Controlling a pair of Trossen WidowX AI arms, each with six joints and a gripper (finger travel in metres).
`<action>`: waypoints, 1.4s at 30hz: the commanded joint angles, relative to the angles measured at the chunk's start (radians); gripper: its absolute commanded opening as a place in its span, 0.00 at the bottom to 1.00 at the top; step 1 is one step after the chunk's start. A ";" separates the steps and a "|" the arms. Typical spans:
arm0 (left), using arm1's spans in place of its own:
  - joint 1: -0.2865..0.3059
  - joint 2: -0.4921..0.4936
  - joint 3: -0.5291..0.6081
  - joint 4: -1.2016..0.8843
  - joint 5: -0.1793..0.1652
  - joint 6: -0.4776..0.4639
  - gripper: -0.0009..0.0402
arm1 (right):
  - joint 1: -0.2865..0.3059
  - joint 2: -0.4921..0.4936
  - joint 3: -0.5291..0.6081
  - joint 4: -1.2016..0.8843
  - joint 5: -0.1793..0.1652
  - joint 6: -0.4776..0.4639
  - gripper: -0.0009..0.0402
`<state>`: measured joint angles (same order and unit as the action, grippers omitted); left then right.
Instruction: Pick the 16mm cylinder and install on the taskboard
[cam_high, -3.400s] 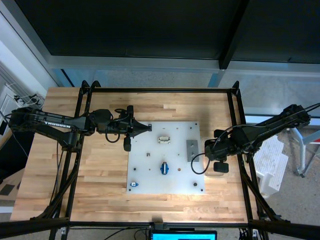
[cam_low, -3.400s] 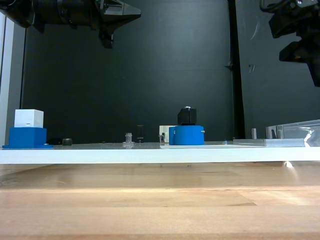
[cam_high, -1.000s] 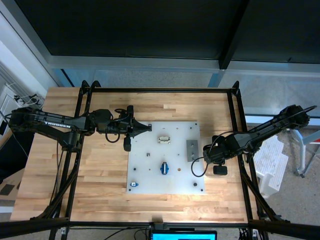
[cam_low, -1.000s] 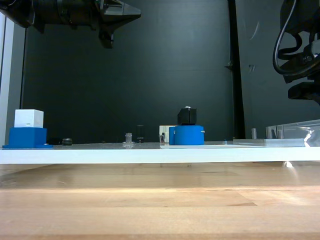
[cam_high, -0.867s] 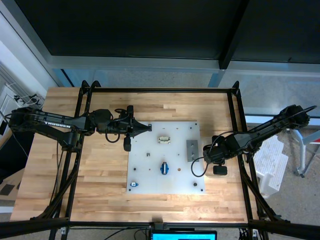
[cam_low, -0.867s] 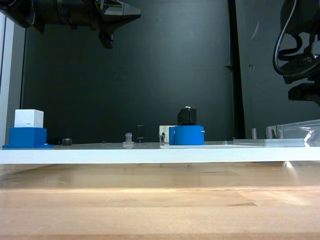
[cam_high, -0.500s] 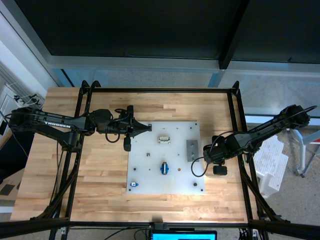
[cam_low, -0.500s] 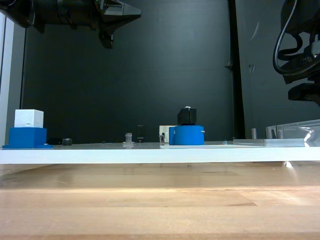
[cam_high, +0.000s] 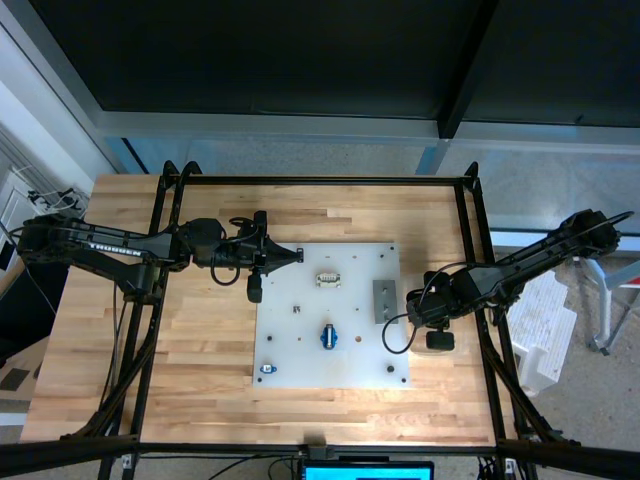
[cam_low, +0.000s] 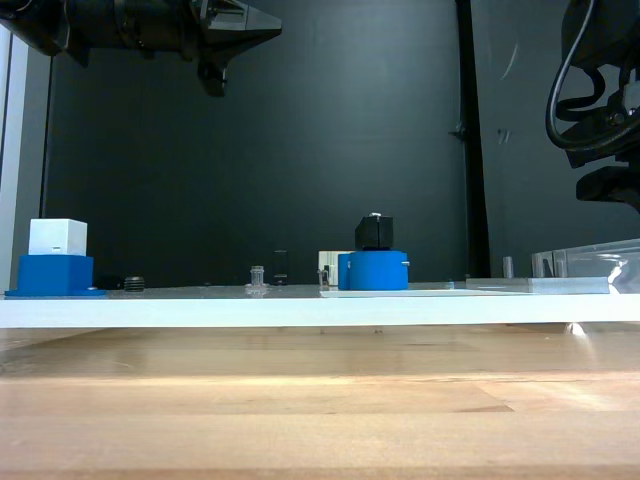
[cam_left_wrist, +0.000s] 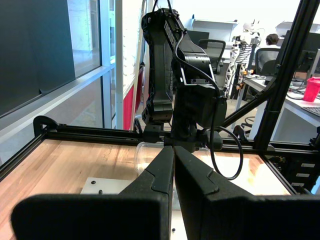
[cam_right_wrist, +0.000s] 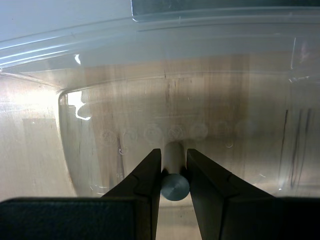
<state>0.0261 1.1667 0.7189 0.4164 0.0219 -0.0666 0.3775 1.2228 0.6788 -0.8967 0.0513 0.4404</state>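
In the right wrist view, the 16mm cylinder (cam_right_wrist: 174, 184), a short silver-grey peg, lies between my right gripper's (cam_right_wrist: 174, 159) fingers, which are shut on it just above the floor of a clear plastic tray (cam_right_wrist: 100, 75). Seen from above, my right gripper (cam_high: 418, 306) hangs just off the right edge of the white taskboard (cam_high: 300, 345). My left gripper (cam_high: 297, 255) is held level over the board's back left corner, shut and empty, fingers (cam_left_wrist: 165, 170) pressed together; it hangs high in the low view (cam_low: 272, 22).
The taskboard carries a grey metal block (cam_high: 385, 300), a beige connector (cam_high: 326, 279), a blue part (cam_high: 328, 337) and a small blue connector (cam_high: 266, 370). A black frame (cam_high: 470, 260) rings the table. The clear tray (cam_low: 590, 262) rises at the board's right.
Since 3.4 s ago the right arm has come down and in toward the tray. Over the last second nothing has visibly moved. The left arm has stayed still.
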 joint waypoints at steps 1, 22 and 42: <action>0.000 0.000 0.000 0.000 0.000 0.000 0.02 | 0.000 -0.003 0.000 0.000 0.000 0.001 0.10; 0.000 0.000 0.000 0.000 0.000 0.000 0.02 | 0.000 -0.035 0.000 -0.003 0.000 0.014 0.39; 0.000 0.000 0.000 0.000 0.000 0.000 0.02 | 0.038 -0.127 -0.004 -0.087 0.002 0.050 0.46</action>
<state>0.0261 1.1667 0.7185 0.4164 0.0219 -0.0666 0.4145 1.0950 0.6781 -0.9783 0.0521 0.4915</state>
